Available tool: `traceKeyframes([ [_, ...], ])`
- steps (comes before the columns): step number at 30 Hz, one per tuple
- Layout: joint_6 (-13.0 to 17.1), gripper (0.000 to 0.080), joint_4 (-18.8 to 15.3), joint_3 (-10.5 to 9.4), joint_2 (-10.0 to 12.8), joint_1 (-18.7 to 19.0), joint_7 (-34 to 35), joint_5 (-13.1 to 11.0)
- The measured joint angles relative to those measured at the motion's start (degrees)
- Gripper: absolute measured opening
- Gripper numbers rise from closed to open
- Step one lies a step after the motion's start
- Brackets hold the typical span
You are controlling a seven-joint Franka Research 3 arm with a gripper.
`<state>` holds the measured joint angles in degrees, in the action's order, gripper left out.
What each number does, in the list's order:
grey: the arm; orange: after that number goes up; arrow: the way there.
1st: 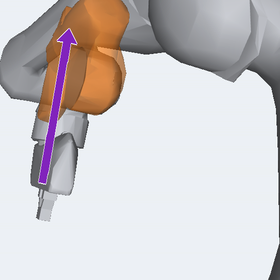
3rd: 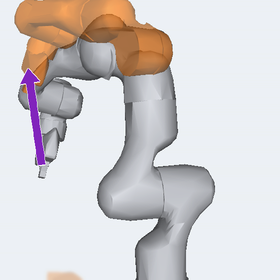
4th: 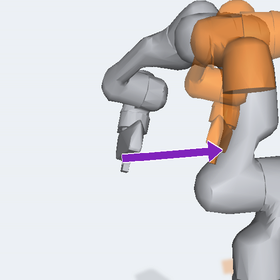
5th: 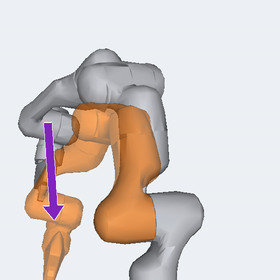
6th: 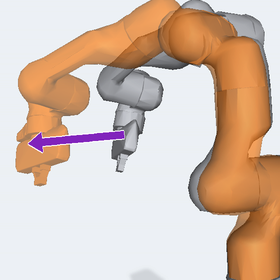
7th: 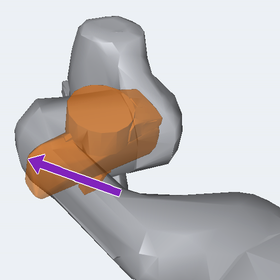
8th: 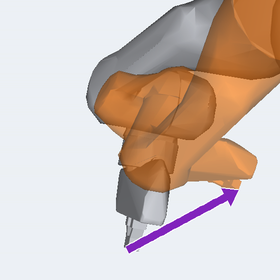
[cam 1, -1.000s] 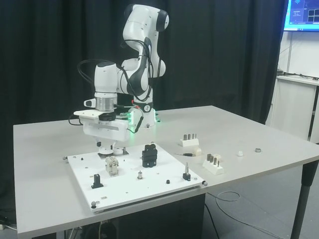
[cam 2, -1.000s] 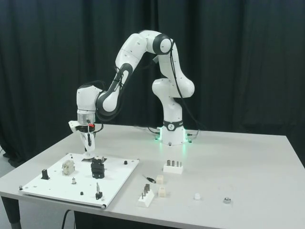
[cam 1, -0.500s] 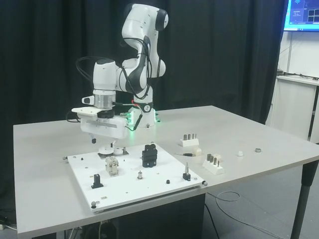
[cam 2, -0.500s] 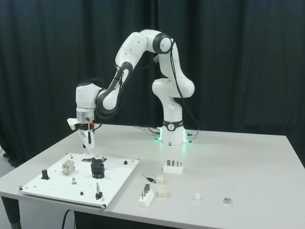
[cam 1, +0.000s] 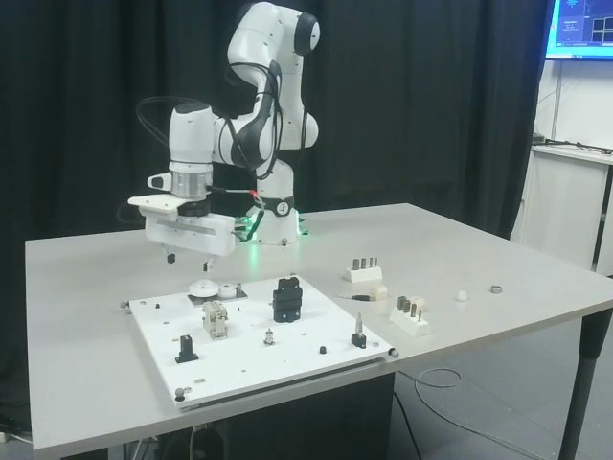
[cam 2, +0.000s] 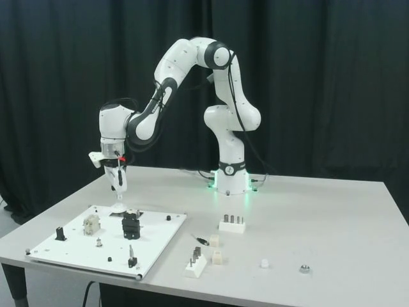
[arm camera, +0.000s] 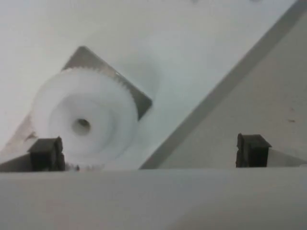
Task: Insert large gear.
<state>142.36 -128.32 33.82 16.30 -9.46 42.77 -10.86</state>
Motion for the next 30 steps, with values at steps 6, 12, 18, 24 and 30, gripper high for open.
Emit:
traceKeyframes([
  [6,-0.7,0.0800,-0.3,0.51,-0.2,0.0,0.0,0.7],
  [12,-0.7,0.0800,-0.8,0.63,-0.1,0.0,0.0,1.1],
  [18,-0.7,0.0800,-1.0,0.62,0.2,0.0,0.0,1.1],
  [24,-0.1,0.0800,-1.1,0.59,0.7,0.0,0.0,1.1],
  [30,0.6,0.0800,-1.1,0.48,1.3,0.0,0.0,1.1],
])
